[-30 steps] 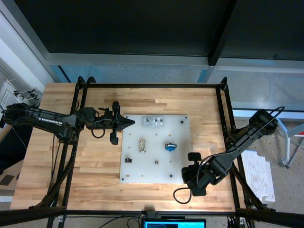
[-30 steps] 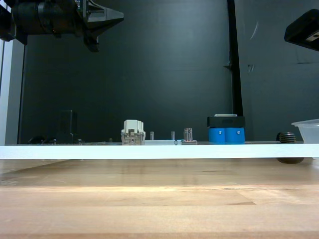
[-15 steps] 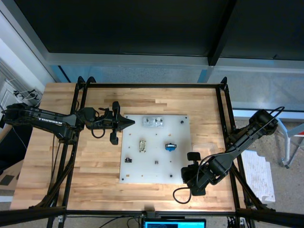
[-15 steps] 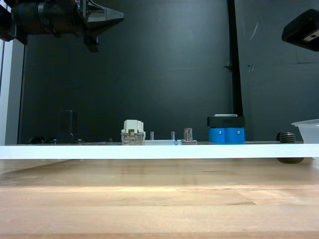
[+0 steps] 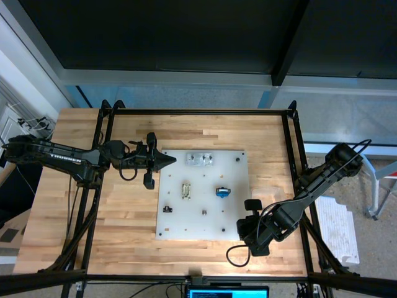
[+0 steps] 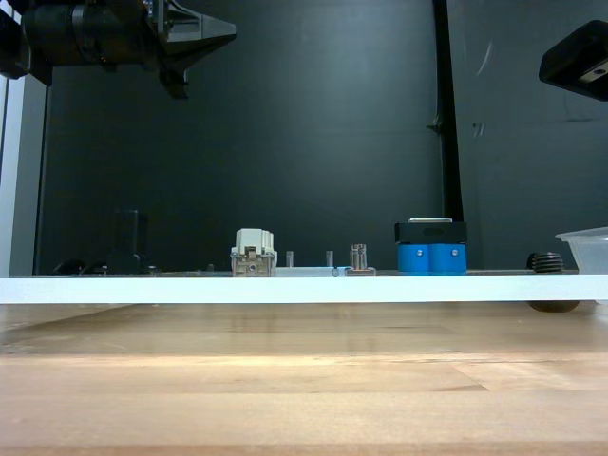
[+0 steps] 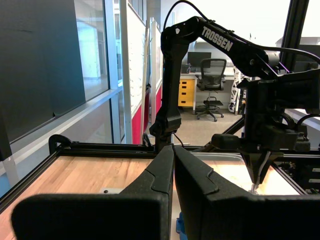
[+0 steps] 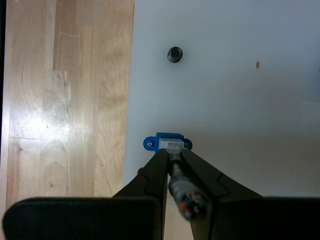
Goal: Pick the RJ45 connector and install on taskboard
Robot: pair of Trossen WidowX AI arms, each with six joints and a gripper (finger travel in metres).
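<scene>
The RJ45 connector (image 8: 173, 146), a pale grey plug on a short cable stub (image 8: 185, 197) with coloured wires showing at its cut end, sits nose-first against a small blue fitting (image 8: 151, 143) close to the edge of the taskboard (image 8: 230, 90); whether it is seated inside cannot be told; the right gripper (image 8: 172, 153) is clenched on it, its fingers (image 8: 152, 172) pinching the cable just behind the plug; a dark round stud (image 8: 174, 54) stands farther along the white panel, well apart from the plug; from above, this gripper points down over the board's near right corner; elsewhere on the board stand a beige connector (image 5: 185, 190), a blue block (image 5: 221, 192) and a silver socket (image 5: 201, 159); the left gripper (image 5: 167, 160) hangs level, high above the board's far left corner, its fingers (image 7: 155, 175) pressed together on nothing; the board lies flat on the wooden table (image 5: 124, 236).
</scene>
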